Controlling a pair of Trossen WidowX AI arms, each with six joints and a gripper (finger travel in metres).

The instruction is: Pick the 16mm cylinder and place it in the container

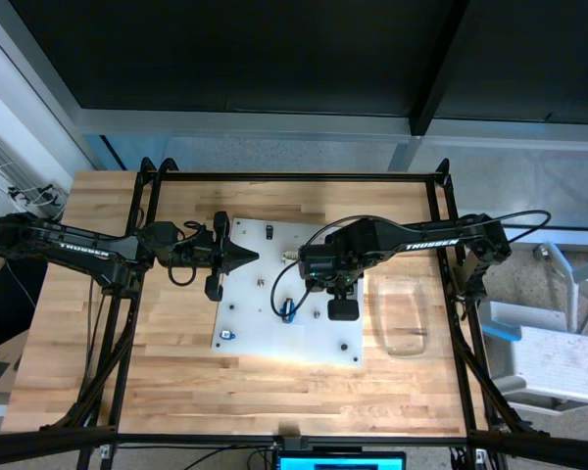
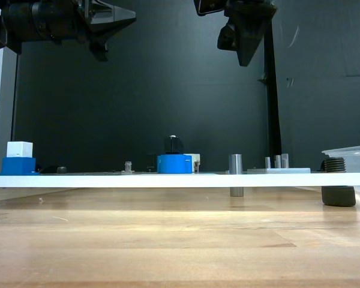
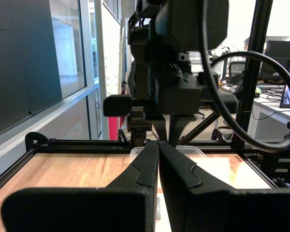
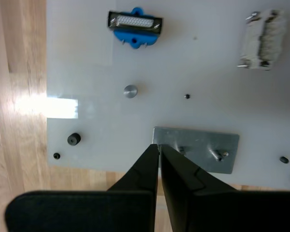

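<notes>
One cylinder [image 4: 130, 91] below right end effector [image 4: 158, 146], left [image 1: 253, 257] aloft

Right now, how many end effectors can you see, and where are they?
2. The left end effector hangs shut high over the white board, towards its left; the right end effector hangs shut, pointing down at the grey metal plate.

Pale wooden table [image 1: 176, 372], black metal frame [image 1: 294, 177] around it, dark wall panel [image 1: 225, 59] behind, tall glass windows [image 3: 70, 58]

A robotics lab — black metal frame [image 1: 294, 176] set round a butcher-block bench [image 1: 176, 382], glass partition walls [image 3: 72, 48], a monitor [image 3: 282, 50] just beyond.
</notes>
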